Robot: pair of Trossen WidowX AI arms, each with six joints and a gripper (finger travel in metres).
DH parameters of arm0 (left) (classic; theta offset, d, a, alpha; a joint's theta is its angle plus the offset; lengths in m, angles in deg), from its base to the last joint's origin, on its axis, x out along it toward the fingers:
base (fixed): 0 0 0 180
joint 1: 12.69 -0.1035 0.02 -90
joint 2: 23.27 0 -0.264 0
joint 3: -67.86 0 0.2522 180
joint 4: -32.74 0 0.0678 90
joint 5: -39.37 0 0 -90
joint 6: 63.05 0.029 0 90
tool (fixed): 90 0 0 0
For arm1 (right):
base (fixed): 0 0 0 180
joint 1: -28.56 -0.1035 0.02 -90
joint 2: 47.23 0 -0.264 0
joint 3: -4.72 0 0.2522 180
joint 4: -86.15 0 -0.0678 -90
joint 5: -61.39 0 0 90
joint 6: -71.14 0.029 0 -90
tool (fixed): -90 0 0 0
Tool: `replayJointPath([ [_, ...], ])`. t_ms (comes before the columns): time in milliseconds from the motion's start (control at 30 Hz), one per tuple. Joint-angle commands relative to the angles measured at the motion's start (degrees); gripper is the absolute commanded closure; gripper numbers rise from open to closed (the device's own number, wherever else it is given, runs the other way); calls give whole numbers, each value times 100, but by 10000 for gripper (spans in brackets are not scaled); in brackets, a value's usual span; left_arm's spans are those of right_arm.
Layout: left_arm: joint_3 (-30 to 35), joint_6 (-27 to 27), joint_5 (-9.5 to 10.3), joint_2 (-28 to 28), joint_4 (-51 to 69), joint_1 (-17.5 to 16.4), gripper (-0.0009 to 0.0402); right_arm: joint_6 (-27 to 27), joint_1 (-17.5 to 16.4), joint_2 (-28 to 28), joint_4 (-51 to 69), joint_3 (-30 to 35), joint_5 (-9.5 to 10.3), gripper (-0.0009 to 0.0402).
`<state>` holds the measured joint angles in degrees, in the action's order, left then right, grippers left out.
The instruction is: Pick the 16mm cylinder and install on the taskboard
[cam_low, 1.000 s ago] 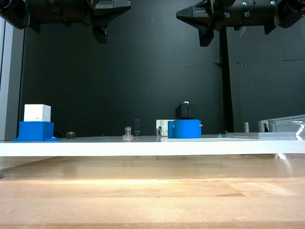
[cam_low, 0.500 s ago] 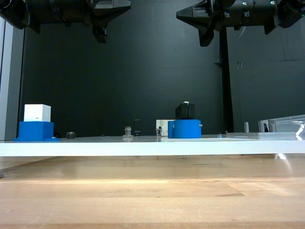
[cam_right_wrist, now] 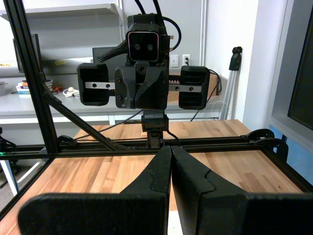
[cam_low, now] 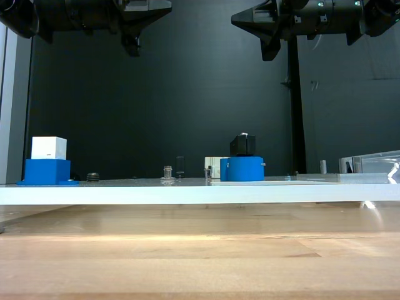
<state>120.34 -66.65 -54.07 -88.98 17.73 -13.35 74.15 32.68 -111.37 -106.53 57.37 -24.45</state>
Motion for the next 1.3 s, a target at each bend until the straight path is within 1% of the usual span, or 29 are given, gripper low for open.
replayJointPath([
  [33,0,2,0,-2,-2,0,393,0,-2,-2,0,2,-2,393],
  [400,0,2,0,0,0,-2,393,66,-2,-2,63,2,17,393],
  [467,0,2,0,0,-2,0,393,343,-2,26,212,2,42,393],
  [567,0,2,0,0,0,-2,393,623,-17,98,741,2,42,393],
  [833,0,2,0,0,0,0,393,614,-249,431,2245,2,35,393],
  [900,0,2,0,0,-2,0,393,612,-321,511,2601,2,-17,393],
  [1067,0,2,0,0,0,-2,393,673,-560,697,3602,4,-46,393],
  [1100,0,2,0,-2,0,0,393,715,-629,739,3812,4,-96,393],
  [1167,0,2,0,0,-2,-2,393,726,-798,822,4264,11,-275,393],
  [1233,0,2,0,0,2,0,393,726,-999,863,4769,83,-551,393],
  [1300,0,2,0,-2,-2,0,393,726,-1185,866,5209,190,-763,393],
])
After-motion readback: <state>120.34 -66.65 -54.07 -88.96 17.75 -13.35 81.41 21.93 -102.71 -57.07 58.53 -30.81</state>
